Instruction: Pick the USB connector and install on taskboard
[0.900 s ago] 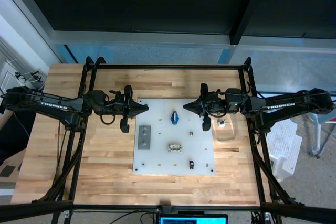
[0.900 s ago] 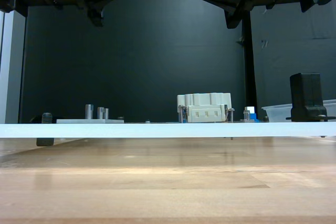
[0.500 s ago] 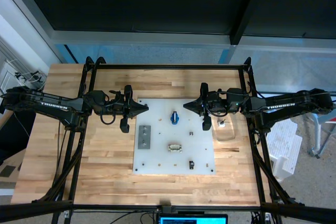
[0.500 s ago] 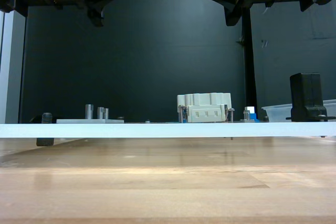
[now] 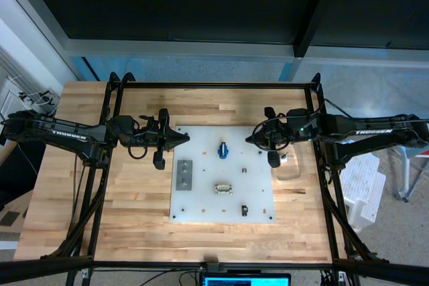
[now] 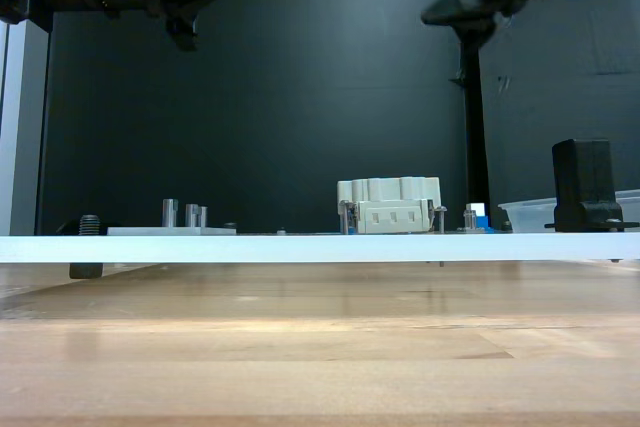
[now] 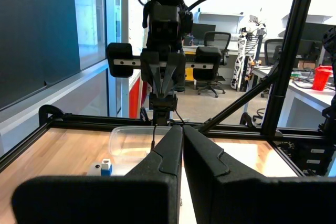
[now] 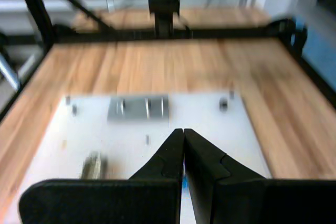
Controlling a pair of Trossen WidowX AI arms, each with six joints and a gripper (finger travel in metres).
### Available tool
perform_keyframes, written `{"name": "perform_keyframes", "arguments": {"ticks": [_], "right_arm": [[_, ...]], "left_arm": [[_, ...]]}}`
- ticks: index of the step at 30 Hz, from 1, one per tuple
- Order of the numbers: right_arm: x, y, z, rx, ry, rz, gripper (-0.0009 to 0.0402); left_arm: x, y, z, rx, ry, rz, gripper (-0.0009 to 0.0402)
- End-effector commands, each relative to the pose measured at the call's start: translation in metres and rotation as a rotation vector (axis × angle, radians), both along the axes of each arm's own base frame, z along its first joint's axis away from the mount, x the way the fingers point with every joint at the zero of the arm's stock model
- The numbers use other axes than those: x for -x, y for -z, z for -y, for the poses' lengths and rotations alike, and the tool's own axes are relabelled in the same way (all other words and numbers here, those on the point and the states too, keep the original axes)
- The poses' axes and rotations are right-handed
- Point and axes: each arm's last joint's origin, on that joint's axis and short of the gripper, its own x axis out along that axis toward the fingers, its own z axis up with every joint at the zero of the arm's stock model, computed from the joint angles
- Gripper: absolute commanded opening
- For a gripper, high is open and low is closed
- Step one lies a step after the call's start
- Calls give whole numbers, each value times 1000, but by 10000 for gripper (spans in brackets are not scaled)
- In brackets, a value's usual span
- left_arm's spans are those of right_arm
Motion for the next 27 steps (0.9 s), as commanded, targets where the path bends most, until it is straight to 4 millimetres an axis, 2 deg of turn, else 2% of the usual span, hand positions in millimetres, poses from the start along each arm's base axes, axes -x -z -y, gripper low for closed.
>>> {"name": "perform_keyframes", "arguments": {"ticks": [1, 12, 27], "right_arm": [[11, -1, 0, -3, 1, -108, 0], [42, 4, -1, 0, -5, -467, 0], [76, 19, -1, 57, -63, -801, 0]], "left_arm": [[0, 0, 0, 0, 0, 0, 0], [0, 0, 0, 0, 0, 0, 0], [0, 0, 0, 0, 0, 0, 0]]}}
